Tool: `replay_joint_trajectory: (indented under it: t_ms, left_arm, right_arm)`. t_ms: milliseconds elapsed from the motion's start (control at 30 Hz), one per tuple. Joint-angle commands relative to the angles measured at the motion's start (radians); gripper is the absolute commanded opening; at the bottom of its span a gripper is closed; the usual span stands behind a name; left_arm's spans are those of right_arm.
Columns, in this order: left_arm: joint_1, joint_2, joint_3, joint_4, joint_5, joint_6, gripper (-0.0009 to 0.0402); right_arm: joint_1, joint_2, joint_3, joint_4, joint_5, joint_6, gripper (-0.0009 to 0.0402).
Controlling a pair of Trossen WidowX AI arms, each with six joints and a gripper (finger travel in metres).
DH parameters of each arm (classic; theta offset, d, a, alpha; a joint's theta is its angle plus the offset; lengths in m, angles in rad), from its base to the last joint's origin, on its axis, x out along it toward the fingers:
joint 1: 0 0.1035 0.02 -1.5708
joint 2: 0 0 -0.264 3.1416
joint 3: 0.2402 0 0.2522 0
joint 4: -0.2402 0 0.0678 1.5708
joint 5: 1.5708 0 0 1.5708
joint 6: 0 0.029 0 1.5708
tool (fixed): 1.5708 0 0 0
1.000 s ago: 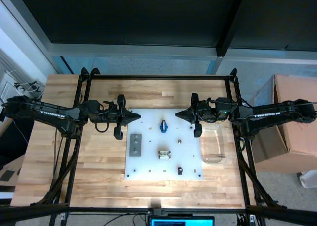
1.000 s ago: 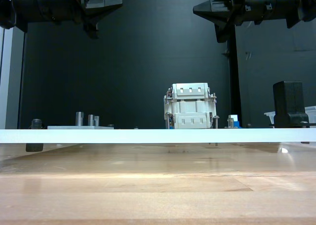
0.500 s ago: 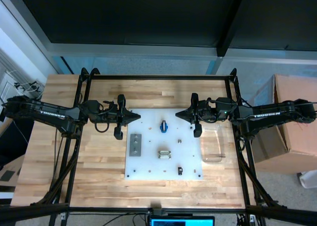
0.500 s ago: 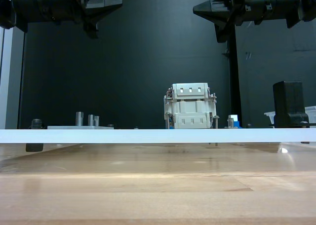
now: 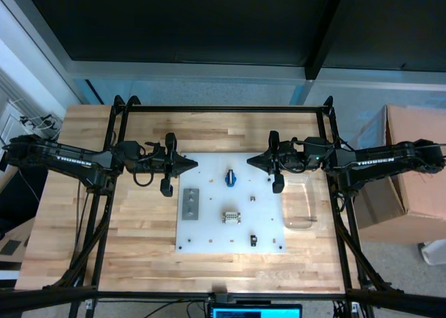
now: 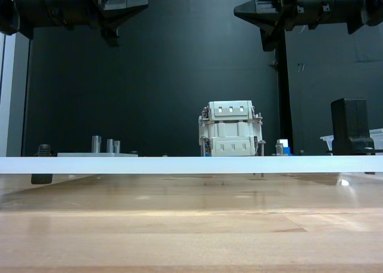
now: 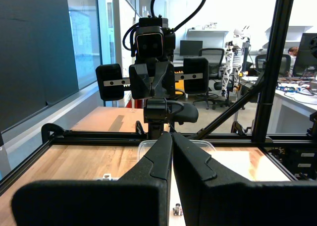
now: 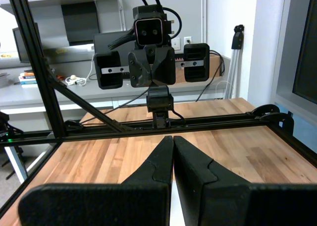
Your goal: Remove the HAN10E connector from the taskboard and place in the container
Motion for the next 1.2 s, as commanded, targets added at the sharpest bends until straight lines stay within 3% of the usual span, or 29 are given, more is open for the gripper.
replay_joint_trajectory:
  t_ms: [33,100,433,633,800,1200]
  left_arm:
    - [0.000,0.000,0.000,0.000,0.000,0.000,0.0000]
    - [0.000,0.000,0.000,0.000,0.000,0.000,0.0000]
    - [0.000,0.000,0.000,0.000,0.000,0.000,0.0000]
    - [0.000,0.000,0.000,0.000,0.000,0.000,0.0000]
    - [0.000,0.000,0.000,0.000,0.000,0.000,0.0000]
    - [0.000,0.000,0.000,0.000,0.000,0.000,0.0000]
  right_arm:
    - [0.001,0.000,0.000,0.001,-0.021,0.002,0.0000]
    - [0.001,0.000,0.008,-0.013,-0.053,0.004,0.0000]
    - [0.094,0.004,0.173,-0.385,-0.042,0.002,0.0000]
    - [0.167,0.055,0.317,-0.704,0.049,0.032,0.0000]
    - [0.215,0.142,0.456,-0.894,0.088,0.070,0.0000]
    - [0.255,0.409,0.827,-1.286,0.085,0.143,0.0000]
